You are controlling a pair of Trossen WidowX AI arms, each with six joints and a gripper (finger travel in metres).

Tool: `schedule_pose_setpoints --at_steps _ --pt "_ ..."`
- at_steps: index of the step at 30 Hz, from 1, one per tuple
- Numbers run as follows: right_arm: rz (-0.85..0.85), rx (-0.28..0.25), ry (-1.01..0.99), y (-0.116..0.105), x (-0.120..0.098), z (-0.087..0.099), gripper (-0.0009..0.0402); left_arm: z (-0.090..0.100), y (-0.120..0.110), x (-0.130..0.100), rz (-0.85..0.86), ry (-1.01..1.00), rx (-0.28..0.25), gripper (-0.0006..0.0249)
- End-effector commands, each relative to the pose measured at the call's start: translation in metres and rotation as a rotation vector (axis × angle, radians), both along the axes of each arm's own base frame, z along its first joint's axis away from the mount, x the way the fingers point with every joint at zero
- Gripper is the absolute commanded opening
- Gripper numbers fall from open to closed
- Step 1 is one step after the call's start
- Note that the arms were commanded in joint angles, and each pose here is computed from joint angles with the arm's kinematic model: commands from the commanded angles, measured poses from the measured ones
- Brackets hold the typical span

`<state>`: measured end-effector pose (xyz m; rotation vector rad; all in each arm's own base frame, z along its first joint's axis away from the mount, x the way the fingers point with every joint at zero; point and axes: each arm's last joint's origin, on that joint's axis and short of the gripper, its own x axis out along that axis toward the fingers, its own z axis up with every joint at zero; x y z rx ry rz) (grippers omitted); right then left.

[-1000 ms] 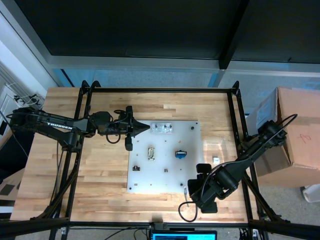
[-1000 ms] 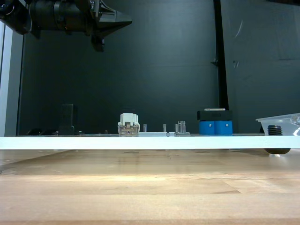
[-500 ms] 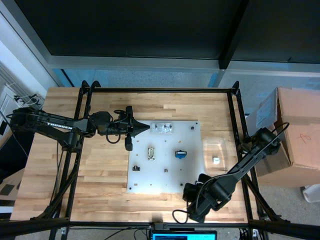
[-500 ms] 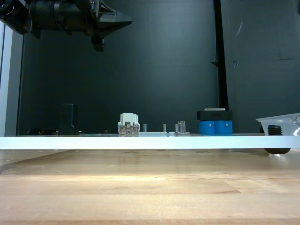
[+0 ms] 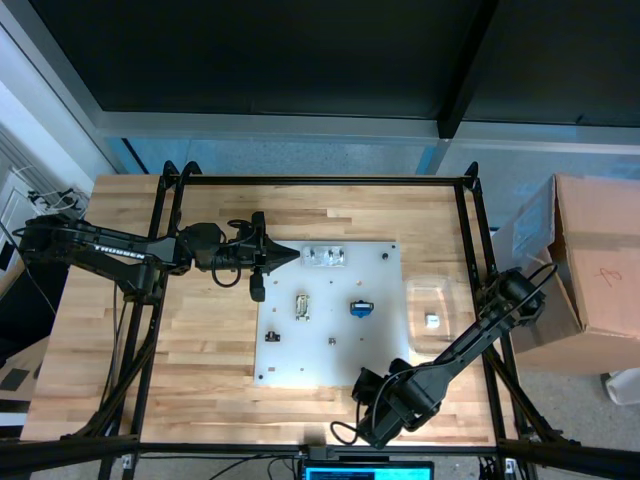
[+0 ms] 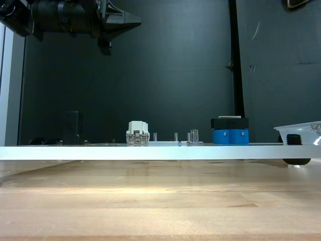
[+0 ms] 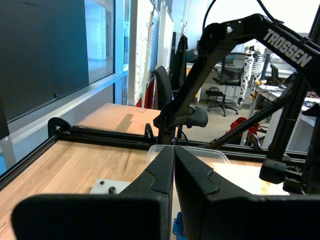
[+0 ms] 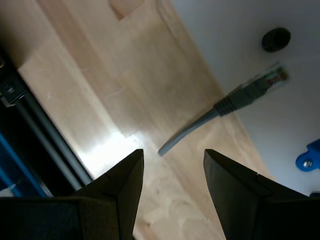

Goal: Pick the RJ45 connector and install on the taskboard

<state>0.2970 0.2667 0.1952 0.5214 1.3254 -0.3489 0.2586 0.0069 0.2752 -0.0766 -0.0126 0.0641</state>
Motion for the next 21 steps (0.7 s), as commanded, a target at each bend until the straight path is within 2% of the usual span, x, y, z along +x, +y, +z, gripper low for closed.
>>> schedule_pose_setpoints --at_steps 1,7,11,16,19,21 --pt "0.063 -0.035 -0.017 0.0 0.001 -0.002 0.0165 0.0 0.0 0.0 0.0 0.0 0.0 0.0" --pt "0.433 -0.085 0.001 -0.006 0.004 0.009 0.0165 0.0 0.0 0.0 0.0 0.0 0.0 0.0" --pt "0.74 -0.179 0.051 -0.019 0.007 0.017 0.0165 0.0 0.0 0.0 0.0 0.0 0.0 0.0" --pt "1.138 -0.286 0.08 -0.037 0.016 0.014 0.0165 0.0 0.0 0.0 0.0 0.0 0.0 0.0" --pt "1.377 -0.326 0.085 -0.043 0.019 0.012 0.0165 0.0 0.0 0.0 0.0 0.0 0.0 0.0" --pt "1.475 -0.342 0.088 -0.044 0.019 0.011 0.0165 0.0 0.0 0.0 0.0 0.0 0.0 0.0"
